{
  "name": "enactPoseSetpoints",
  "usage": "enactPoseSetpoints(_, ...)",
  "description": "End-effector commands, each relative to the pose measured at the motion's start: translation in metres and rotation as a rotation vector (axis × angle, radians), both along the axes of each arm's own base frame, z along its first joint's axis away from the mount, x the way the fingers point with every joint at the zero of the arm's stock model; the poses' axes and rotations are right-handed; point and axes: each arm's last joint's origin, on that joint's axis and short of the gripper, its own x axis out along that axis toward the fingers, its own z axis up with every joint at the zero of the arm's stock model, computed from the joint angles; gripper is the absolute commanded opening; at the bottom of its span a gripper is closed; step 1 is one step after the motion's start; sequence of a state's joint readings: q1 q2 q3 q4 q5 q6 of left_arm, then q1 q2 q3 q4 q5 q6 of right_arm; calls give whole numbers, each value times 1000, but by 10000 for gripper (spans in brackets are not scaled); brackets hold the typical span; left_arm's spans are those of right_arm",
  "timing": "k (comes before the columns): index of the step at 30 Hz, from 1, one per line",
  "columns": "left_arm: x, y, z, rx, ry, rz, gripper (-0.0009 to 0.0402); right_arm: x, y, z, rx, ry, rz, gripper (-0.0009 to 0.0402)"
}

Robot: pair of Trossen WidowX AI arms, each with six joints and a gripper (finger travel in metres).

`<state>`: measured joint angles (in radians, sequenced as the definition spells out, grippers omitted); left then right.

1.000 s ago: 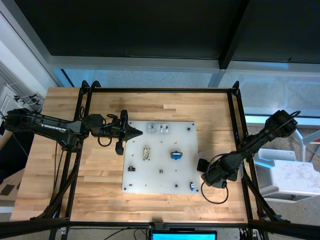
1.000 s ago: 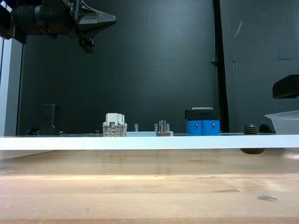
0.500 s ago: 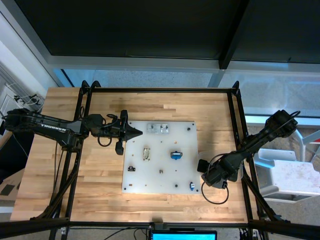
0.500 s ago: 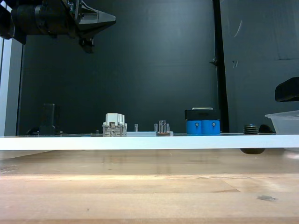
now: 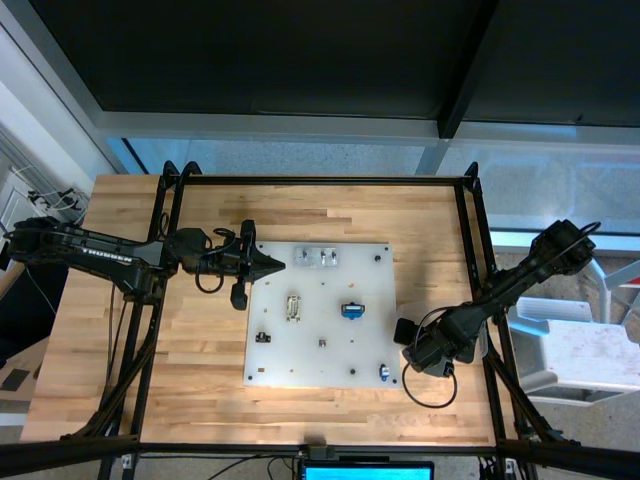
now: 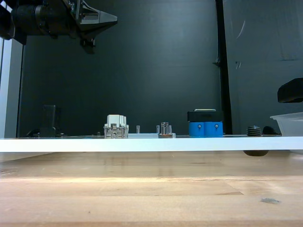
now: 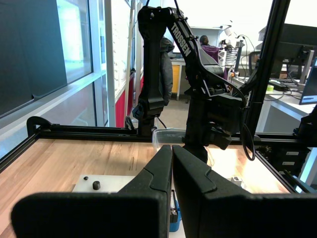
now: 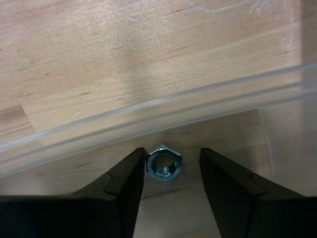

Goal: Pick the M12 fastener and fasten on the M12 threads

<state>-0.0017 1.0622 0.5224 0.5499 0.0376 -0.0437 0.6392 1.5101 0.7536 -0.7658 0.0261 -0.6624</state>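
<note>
Tray [image 8: 148, 111]: right pincer [image 8: 172, 152] straddles nut [image 8: 164, 165]; left pincer [image 6: 113, 19] aloft.

High view: the right gripper [image 5: 425, 345], beside the near right corner of the board [image 5: 300, 370], hides its own fingers and the M12 nut [image 8: 164, 165] beneath its body. Low view: the picture edge cuts off the right gripper and the clear tray [image 6: 288, 124]. The left gripper [image 5: 272, 265] hangs above the board's left edge; the low view's edge cuts off its arm.

A light wooden table [image 5: 200, 400] carries a white task board [image 5: 300, 365] and, off its right edge, a clear tray [image 6: 289, 125].
</note>
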Motion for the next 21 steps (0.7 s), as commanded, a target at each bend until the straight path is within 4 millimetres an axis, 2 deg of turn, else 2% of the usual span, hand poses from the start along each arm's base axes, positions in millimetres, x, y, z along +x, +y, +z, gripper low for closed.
enactPoseSetpoints(1, 0, 0, 0, 0, -1, 0, 0, 0, 0, 0, 1, 4, 0, 119)
enactPoseSetpoints(9, 0, 0, 0, 0, -1, 0, 0, 0, 0, 0, 2, 3, 0, 77)
enactPoseSetpoints(21, 0, 0, 0, 0, -1, 0, 0, 1, 1, 5, 5, -7, -1, 41)
